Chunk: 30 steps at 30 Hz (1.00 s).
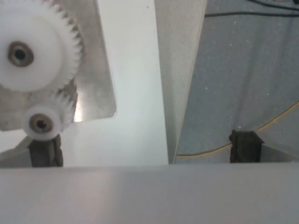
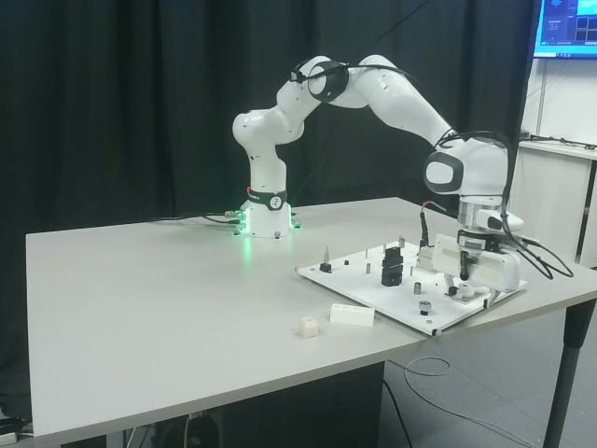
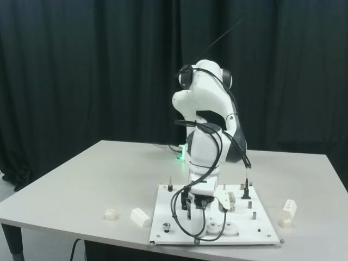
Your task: Insert small gear.
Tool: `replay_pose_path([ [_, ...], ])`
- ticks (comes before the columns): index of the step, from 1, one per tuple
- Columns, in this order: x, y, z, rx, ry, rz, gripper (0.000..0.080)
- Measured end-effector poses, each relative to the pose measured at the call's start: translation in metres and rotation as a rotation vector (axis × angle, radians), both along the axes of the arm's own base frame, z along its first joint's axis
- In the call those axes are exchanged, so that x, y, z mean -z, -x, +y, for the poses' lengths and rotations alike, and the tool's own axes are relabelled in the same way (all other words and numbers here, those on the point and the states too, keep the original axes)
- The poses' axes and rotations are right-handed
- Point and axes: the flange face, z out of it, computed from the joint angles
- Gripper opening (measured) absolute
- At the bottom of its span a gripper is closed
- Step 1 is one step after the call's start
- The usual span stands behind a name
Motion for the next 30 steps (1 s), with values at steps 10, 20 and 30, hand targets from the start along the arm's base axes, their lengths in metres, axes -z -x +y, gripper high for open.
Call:
replay_pose_path([
  [10,-0.007,-0.003,0.002,-0.007,0.004,-0.01,0.08],
  [20,-0.014,-0.004,0.007,-0.001,0.006,0.008,0.08],
  [30,-0.028,-0.005,0.015,0.011,0.012,0.045,0.08],
])
